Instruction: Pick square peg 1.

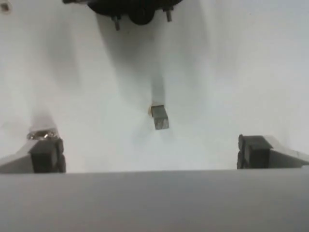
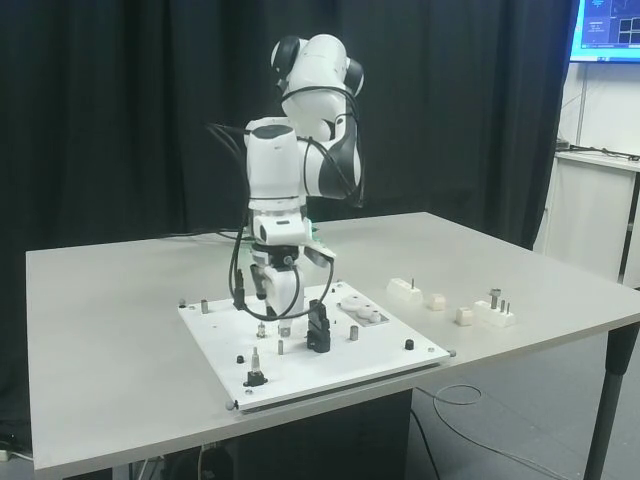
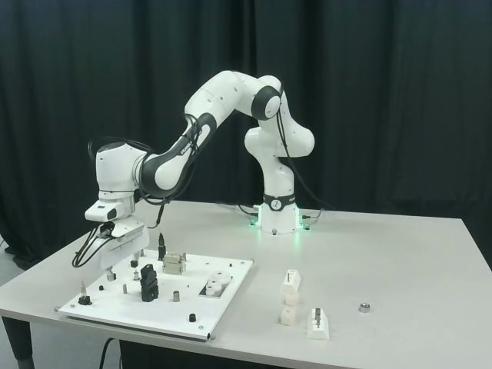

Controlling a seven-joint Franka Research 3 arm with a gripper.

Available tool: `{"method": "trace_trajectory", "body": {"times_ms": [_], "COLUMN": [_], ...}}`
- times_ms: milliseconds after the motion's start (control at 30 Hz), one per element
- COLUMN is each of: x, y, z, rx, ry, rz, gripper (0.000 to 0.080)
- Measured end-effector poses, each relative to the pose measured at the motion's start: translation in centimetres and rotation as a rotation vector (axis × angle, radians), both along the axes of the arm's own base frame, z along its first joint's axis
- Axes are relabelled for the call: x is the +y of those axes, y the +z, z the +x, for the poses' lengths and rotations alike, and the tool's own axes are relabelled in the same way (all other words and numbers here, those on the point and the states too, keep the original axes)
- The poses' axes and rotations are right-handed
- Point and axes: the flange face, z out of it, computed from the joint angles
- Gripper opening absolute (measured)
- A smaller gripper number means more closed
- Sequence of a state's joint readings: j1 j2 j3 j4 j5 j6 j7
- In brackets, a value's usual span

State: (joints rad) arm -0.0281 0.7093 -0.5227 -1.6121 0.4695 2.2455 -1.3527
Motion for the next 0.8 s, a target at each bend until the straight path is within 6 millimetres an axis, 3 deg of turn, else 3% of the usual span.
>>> {"method": "trace_trajectory", "body": {"times_ms": [33, 67, 800], "x": [0.0, 0.1, 0.6], "y": [0.1, 0.3, 1.2], "z": [0.0, 0.0, 0.2], "rx": [0.001, 0.002, 0.002], "ry": [-0.001, -0.002, -0.004], "rz": [0.0, 0.0, -0.001], "gripper": [0.0654, 0.0795, 0.08]}}
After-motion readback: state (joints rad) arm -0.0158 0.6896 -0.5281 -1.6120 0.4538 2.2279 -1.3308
